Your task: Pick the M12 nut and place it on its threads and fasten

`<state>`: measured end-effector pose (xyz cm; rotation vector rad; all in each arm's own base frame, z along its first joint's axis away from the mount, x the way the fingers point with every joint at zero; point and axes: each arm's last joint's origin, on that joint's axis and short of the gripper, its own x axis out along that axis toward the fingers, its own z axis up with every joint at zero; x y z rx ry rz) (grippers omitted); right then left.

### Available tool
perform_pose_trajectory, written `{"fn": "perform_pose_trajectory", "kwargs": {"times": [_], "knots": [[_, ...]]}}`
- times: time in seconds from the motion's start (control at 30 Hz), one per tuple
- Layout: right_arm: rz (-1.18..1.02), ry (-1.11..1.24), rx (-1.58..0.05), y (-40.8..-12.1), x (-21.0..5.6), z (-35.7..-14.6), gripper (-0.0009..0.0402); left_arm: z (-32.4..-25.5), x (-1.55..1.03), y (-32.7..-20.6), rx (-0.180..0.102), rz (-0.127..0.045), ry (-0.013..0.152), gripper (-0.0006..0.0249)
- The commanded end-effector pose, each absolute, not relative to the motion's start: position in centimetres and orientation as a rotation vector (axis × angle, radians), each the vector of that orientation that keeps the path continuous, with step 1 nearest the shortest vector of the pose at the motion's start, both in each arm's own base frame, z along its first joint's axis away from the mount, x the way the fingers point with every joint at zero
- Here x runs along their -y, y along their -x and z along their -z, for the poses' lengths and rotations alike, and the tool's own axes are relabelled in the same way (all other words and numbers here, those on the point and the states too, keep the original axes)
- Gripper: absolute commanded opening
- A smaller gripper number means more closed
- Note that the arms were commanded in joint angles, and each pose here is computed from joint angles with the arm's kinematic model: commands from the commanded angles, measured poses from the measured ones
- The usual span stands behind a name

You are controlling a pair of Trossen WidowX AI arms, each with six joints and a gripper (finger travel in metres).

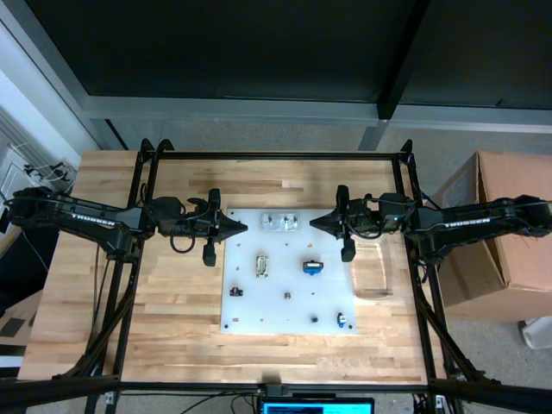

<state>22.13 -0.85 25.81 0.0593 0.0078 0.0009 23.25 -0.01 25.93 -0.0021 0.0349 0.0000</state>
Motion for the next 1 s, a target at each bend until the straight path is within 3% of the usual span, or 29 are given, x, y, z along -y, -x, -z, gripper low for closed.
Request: {"fn": "perform_pose_trajectory", "kwargs": {"times": [0.03, 0.3, 1.0], "knots": [[0.0, -0.062, 0.01, -23.01, 0.87, -26.0, 0.0, -25.93, 0.0, -23.25, -0.035, 0.0, 0.002, 0.0], [0.016, -0.058, 0.031, -23.63, 0.95, -26.89, 0.0, -25.94, 0.0, -23.25, -0.035, 0.0, 0.002, 0.0], [0.016, -0.071, 0.006, -23.6, 0.94, -26.59, 0.0, -25.94, 0.0, -23.25, -0.035, 0.0, 0.002, 0.0]]}}
